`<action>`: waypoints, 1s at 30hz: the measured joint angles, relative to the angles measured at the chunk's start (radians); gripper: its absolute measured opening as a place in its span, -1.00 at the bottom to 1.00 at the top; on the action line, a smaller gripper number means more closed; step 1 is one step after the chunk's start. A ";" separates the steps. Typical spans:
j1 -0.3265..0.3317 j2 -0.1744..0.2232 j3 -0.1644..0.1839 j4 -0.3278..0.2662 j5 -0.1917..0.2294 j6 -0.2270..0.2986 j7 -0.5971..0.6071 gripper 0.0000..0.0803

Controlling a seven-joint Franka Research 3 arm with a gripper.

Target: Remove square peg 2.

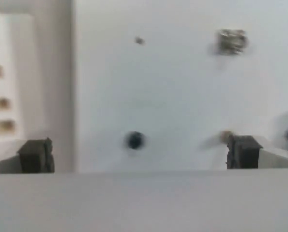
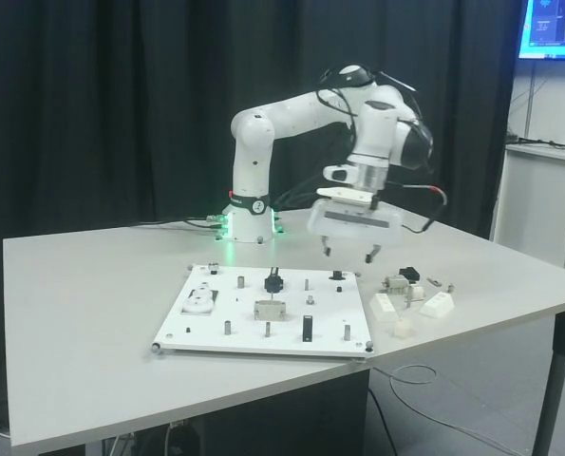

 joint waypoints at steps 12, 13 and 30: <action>0.047 -0.003 -0.029 -0.168 0.043 0.001 -0.192 0.99; 0.049 -0.003 -0.030 -0.177 0.053 0.002 -0.201 0.99; 0.050 -0.001 -0.008 -0.264 0.205 0.016 -0.182 0.99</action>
